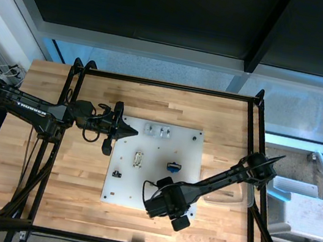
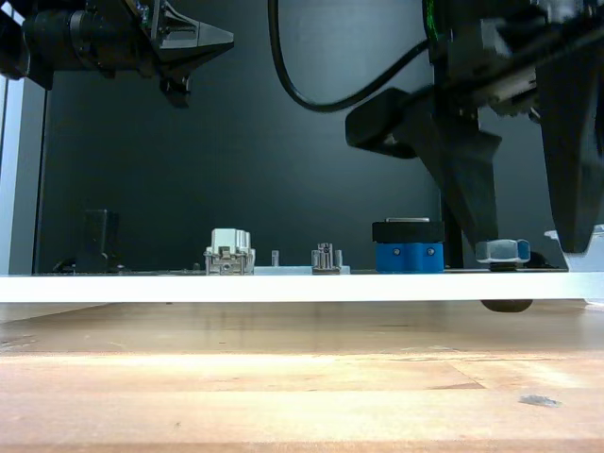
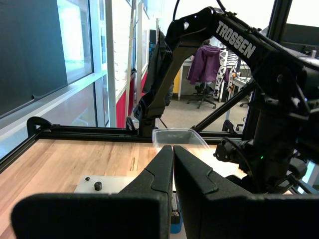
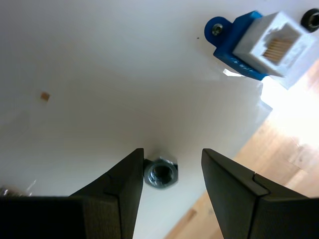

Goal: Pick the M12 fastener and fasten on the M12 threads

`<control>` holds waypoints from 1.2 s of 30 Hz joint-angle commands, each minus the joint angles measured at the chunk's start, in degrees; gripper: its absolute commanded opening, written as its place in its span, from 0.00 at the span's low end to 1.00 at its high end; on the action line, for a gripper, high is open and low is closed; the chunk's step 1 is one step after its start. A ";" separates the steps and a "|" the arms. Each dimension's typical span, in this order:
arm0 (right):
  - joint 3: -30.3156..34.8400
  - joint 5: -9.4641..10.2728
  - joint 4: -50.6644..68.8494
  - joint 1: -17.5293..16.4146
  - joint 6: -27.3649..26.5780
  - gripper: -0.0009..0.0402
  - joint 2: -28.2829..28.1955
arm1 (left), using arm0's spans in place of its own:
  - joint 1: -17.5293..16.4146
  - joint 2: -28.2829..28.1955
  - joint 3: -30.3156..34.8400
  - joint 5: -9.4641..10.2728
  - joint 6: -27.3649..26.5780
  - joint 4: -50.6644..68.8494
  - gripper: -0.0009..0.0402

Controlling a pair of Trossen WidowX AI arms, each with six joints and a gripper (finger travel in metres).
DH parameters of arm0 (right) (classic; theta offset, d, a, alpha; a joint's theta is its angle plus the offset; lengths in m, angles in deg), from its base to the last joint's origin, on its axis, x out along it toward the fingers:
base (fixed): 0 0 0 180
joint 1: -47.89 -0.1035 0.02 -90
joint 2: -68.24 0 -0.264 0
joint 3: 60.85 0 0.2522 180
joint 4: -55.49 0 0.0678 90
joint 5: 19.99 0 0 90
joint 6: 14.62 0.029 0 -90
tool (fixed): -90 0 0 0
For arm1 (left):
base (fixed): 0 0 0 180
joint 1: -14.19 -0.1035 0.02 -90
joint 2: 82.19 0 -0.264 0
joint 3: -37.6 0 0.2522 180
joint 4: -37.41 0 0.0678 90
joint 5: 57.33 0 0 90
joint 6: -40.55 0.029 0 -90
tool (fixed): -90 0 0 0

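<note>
The M12 fastener [image 2: 503, 250], a small silver nut, sits on its stud at the white board's [image 1: 136, 197] near right edge. A short dark stub of the stud shows under it in the low view. My right gripper [image 2: 524, 257] stands open straddling the nut. In the right wrist view the nut [image 4: 160, 173] lies between the fingertips, close against one finger [image 4: 124, 184] and apart from the other. The right gripper [image 1: 178, 214] hides the nut in the high view. My left gripper [image 1: 132, 131] hovers shut above the board's far left edge, fingers [image 3: 164, 169] pressed together.
A blue connector block [image 2: 408, 247] stands just left of the right gripper, and shows in the right wrist view [image 4: 249, 45]. A white connector [image 2: 229, 253] and small silver posts [image 2: 326, 257] stand mid-board. A clear tray [image 1: 224, 193] lies right of the board. A black frame [image 1: 167, 86] borders the table.
</note>
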 commanded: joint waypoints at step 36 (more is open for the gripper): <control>0.28 -6.49 0.37 0.00 -107.01 0.40 7.10 | -0.02 0.00 0.00 -0.02 0.02 0.09 0.02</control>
